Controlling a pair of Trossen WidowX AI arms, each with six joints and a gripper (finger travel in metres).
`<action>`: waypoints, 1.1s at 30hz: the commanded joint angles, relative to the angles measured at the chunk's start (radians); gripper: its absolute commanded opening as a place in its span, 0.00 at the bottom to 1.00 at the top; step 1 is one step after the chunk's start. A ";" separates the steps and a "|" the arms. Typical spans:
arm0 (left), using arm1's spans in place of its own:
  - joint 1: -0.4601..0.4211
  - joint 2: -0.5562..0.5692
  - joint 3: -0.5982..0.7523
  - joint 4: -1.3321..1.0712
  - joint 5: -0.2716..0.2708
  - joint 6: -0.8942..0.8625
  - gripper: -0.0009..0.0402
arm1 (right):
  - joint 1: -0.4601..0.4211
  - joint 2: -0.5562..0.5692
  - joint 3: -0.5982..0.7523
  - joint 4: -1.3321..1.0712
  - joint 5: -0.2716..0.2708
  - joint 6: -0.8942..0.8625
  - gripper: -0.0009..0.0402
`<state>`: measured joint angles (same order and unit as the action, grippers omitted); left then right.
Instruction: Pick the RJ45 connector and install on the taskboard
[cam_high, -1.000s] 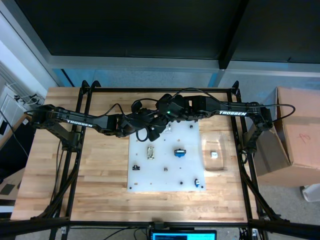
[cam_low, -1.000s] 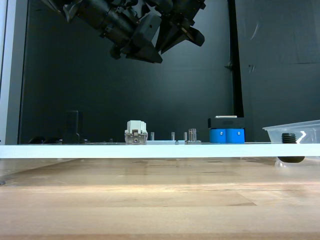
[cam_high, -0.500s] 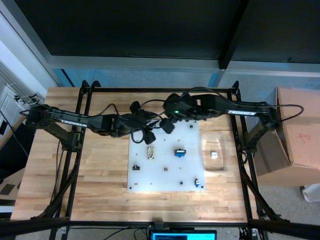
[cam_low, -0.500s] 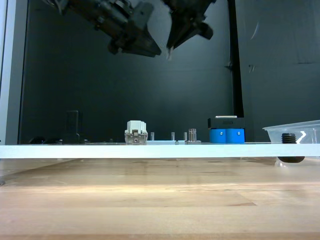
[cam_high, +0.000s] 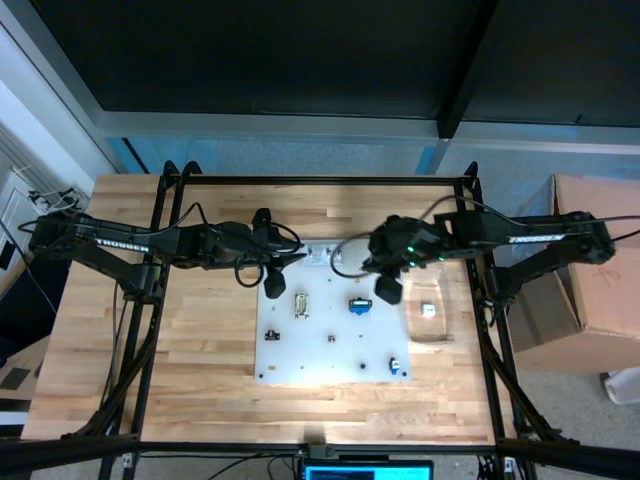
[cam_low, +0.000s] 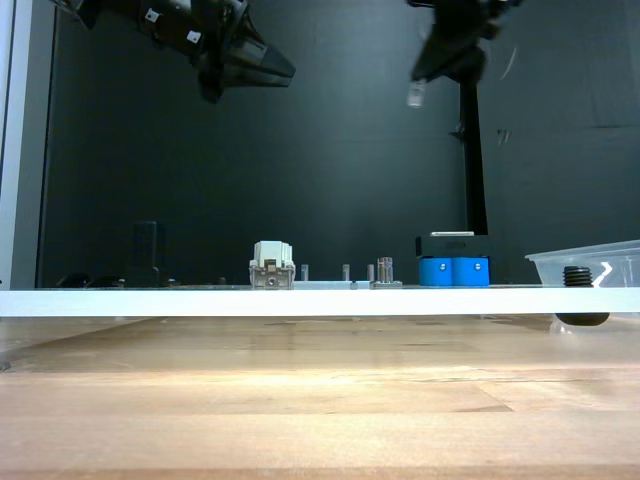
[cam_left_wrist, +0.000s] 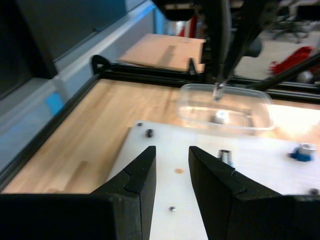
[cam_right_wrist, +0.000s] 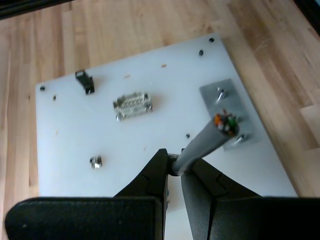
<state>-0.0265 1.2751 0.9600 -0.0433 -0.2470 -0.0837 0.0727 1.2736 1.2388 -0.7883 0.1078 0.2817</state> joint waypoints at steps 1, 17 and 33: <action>0.000 0.003 0.000 -0.004 0.005 -0.013 0.21 | 0.076 -0.045 -0.072 0.018 0.006 0.002 0.02; -0.001 0.003 0.000 -0.004 0.004 -0.015 0.19 | 0.458 0.051 -0.117 -0.022 0.109 0.112 0.02; -0.001 0.003 0.000 -0.004 0.004 -0.015 0.19 | 0.563 0.140 -0.119 0.020 0.135 0.177 0.02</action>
<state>-0.0277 1.2774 0.9600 -0.0479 -0.2432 -0.0990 0.6296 1.4151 1.1202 -0.7666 0.2432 0.4519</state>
